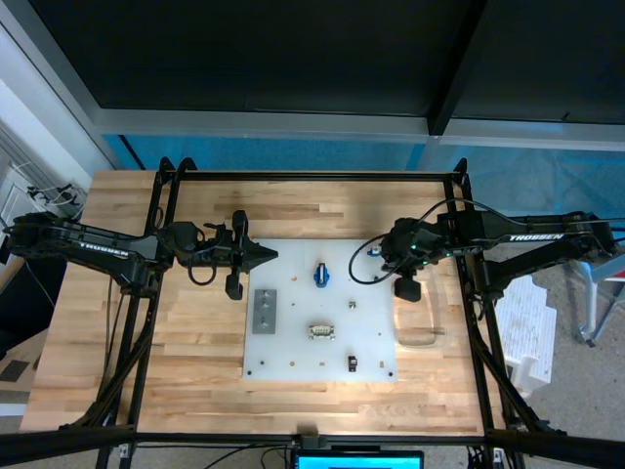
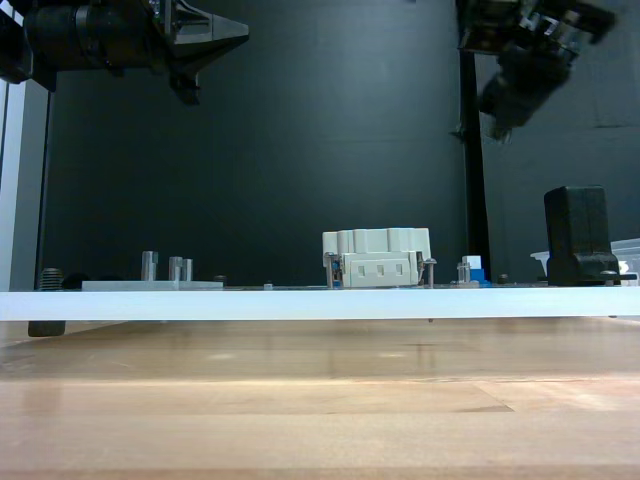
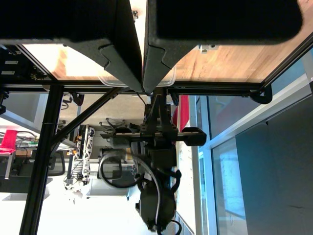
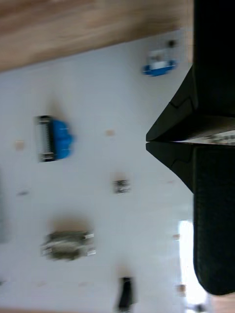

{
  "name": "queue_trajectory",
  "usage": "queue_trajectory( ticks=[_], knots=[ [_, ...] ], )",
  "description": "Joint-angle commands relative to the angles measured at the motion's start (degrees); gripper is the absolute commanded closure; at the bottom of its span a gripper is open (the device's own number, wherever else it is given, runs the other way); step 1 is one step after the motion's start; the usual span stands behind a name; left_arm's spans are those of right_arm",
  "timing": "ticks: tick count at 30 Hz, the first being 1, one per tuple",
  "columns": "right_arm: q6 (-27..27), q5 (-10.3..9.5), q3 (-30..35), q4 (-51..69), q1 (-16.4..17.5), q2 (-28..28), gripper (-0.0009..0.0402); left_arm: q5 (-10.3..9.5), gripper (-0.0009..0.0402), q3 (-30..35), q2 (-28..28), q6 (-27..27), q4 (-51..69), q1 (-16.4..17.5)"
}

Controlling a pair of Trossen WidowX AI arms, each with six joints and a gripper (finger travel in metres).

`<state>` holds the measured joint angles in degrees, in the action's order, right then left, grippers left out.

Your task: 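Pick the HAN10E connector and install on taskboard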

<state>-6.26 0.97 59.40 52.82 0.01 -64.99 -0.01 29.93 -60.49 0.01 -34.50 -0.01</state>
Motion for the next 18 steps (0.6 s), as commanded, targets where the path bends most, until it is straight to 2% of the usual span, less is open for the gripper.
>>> queue_trajectory(
  ticks=[1,13,18],
  knots=[
    [1.03,-0.15,0.00,5.53,0.02,-0.04,0.0393,0.00,0.0392,0.02,0.00,-0.02,0.00,0.00],
    [1.18,-0.11,-0.35,14.47,0.02,-0.81,0.0392,0.00,0.0392,0.02,0.00,-0.02,0.00,0.00],
    [1.25,0.07,-2.36,14.49,0.02,-1.84,0.0370,0.00,0.0392,0.02,0.00,-0.02,0.00,0.00]
  ],
)
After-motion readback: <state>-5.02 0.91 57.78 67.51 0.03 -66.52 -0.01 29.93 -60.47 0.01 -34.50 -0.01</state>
